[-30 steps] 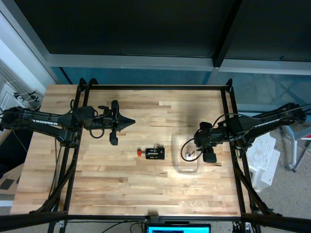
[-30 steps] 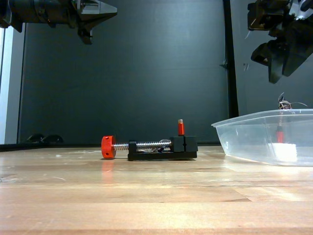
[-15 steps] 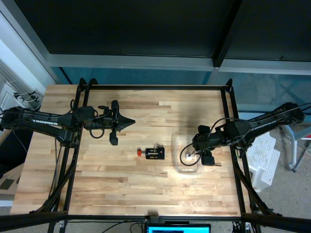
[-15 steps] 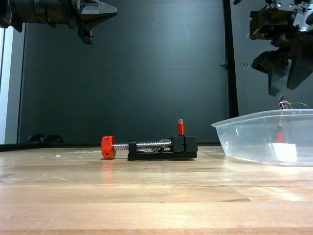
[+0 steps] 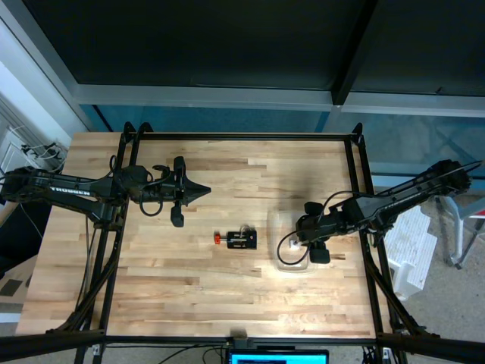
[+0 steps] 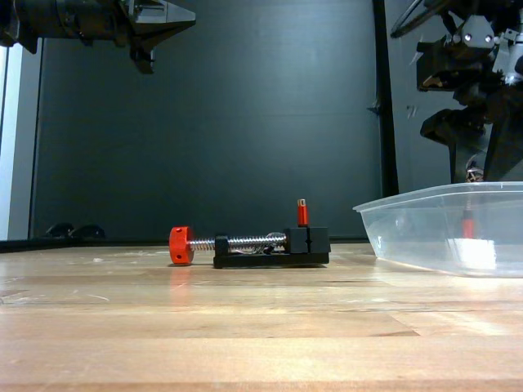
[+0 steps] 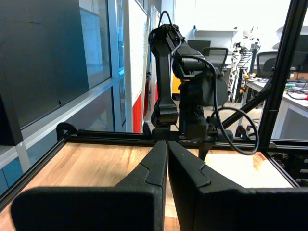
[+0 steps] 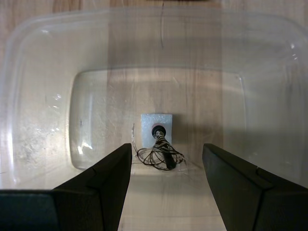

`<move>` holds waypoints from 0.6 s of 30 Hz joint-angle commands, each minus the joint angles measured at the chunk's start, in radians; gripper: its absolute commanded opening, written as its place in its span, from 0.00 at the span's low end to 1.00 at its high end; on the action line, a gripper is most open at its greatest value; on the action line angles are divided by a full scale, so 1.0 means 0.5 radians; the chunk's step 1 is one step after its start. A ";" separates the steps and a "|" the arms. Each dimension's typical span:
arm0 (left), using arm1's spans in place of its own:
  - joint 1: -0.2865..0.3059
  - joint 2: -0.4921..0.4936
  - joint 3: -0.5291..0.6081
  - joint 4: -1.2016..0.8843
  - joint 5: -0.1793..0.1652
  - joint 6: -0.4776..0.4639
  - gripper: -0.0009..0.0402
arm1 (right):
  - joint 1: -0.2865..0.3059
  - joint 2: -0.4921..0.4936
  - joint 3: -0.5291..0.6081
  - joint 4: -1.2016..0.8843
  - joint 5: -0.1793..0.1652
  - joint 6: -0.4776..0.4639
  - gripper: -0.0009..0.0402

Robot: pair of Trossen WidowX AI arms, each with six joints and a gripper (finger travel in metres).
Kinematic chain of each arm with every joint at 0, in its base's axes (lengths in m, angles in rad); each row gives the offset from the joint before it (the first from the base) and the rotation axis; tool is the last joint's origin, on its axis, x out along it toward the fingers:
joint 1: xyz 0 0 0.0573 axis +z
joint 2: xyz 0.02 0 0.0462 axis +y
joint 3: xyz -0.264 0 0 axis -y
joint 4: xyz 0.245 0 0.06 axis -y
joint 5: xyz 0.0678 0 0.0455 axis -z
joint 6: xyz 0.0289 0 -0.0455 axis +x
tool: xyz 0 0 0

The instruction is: Pick the rca connector and install on the hub

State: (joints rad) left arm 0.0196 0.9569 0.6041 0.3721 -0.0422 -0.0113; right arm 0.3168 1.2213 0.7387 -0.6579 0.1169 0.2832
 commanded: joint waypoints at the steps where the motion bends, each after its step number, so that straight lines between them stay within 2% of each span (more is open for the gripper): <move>1: 0.000 0.001 0.000 0.000 0.001 0.001 0.02 | 0.001 0.050 -0.007 0.043 -0.008 -0.002 0.52; 14: 0.000 0.001 0.000 0.000 0.001 0.001 0.02 | 0.001 0.199 -0.085 0.246 -0.004 0.000 0.52; 17: 0.000 0.001 0.000 0.000 0.001 0.001 0.02 | 0.003 0.223 -0.091 0.256 0.050 0.018 0.52; 18: 0.000 0.001 0.000 0.000 0.000 0.001 0.02 | 0.004 0.225 -0.095 0.265 0.049 0.027 0.52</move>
State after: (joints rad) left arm 0.0193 0.9569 0.6041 0.3717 -0.0422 -0.0109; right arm 0.3183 1.3319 0.6941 -0.5289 0.1390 0.2882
